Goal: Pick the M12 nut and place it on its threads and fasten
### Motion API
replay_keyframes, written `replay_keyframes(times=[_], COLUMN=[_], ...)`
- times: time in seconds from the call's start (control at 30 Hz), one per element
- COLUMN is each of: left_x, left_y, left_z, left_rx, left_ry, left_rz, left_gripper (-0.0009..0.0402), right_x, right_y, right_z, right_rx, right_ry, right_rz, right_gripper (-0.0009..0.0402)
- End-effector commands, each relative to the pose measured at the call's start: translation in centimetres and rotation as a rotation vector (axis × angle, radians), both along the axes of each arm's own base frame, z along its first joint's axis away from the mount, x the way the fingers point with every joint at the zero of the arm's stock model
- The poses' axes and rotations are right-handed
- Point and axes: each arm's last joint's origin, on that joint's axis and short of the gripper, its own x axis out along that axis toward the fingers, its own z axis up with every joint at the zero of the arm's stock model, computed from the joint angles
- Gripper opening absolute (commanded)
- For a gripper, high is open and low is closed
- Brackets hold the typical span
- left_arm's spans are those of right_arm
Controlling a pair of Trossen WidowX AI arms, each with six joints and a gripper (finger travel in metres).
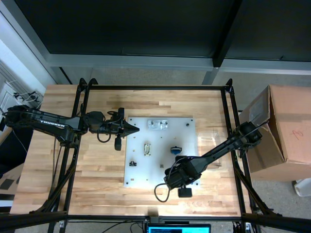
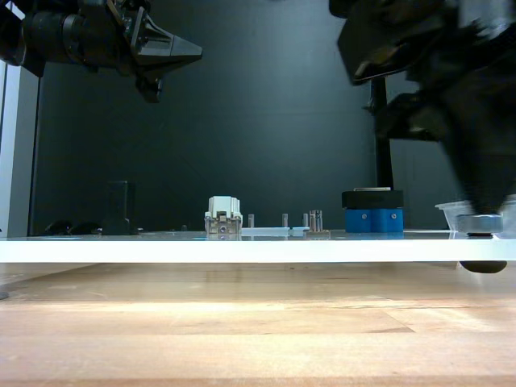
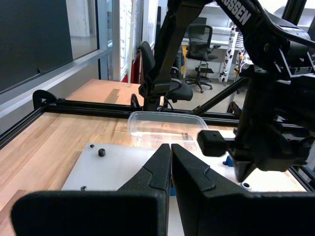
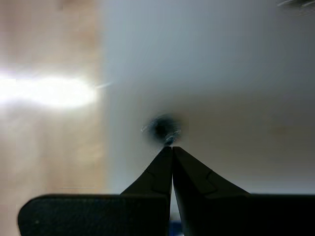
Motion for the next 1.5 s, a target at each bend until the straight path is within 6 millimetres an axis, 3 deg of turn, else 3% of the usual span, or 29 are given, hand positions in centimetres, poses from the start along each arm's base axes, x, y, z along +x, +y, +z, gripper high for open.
replay_keyframes(times=[0.03, 0.53, 0.87, 1.07, 1.3, 1.5], left_x=[0.0, 0.0, 0.0, 0.0, 0.0, 0.0], left_y=[0.0, 0.0, 0.0, 0.0, 0.0, 0.0], left_z=[0.0, 0.0, 0.0, 0.0, 0.0, 0.0], left_rx=[0.000, 0.000, 0.000, 0.000, 0.000, 0.000], left_ry=[0.000, 0.000, -0.001, -0.001, 0.000, -0.001], left_rz=[0.000, 0.000, 0.000, 0.000, 0.000, 0.000], left_gripper=[0.0000, 0.0000, 0.0000, 0.0000, 0.0000, 0.0000], right_x=[-0.3, 0.0, -0.1, -0.6, -0.4, -0.1], right_y=[0.2, -0.5, -0.2, 0.4, -0.3, -0.6], right_z=[0.1, 0.2, -0.3, -0.8, 0.4, 0.5], right_rx=[0.077, -0.177, -0.095, 0.133, -0.105, -0.208], right_ry=[0.054, -0.079, -0.052, 0.065, -0.018, -0.092], right_rz=[0.042, -0.070, -0.050, 0.053, -0.007, -0.084], right_gripper=[0.0000, 0.0000, 0.0000, 0.0000, 0.0000, 0.0000])
